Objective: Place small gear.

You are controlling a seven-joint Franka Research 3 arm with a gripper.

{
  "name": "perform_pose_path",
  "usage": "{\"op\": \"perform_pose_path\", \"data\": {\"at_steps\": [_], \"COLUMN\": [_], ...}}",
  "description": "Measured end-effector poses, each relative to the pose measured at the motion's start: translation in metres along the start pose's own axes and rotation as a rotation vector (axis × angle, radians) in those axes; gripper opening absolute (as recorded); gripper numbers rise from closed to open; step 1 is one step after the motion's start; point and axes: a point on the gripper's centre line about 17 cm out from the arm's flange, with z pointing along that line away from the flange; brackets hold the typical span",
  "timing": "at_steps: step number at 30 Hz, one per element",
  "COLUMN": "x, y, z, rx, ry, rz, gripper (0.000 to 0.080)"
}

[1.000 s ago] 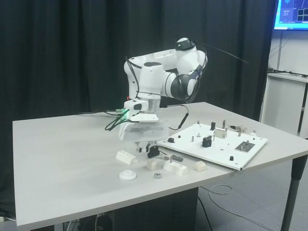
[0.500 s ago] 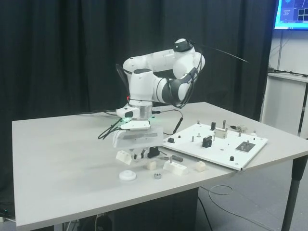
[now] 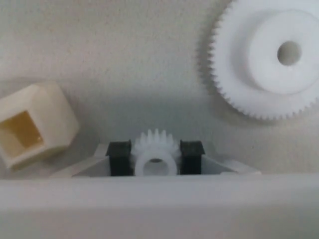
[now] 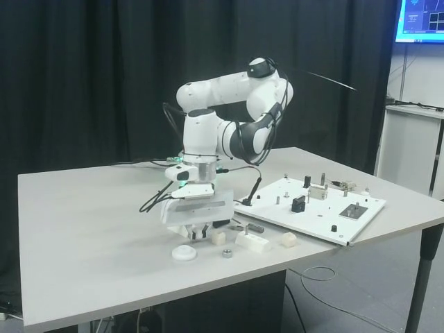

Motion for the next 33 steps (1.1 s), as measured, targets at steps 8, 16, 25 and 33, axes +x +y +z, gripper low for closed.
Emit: {"op": "perform_pose_path", "data": {"at_steps": [8, 16, 25, 33], "x": [0.005, 0.010, 0.014, 0.015], "y": [0.000, 0.003, 0.008, 0.008], "z": [0.007, 0.007, 0.000, -0.014], "rx": [0.004, -0.004, -0.017, -0.014], "ry": [0.003, 0.009, 0.010, 0.001], "rz": [-0.017, -0.039, -0.051, -0.059], "gripper": [0.0205, 0.0357, 0.0762, 0.0792]}}
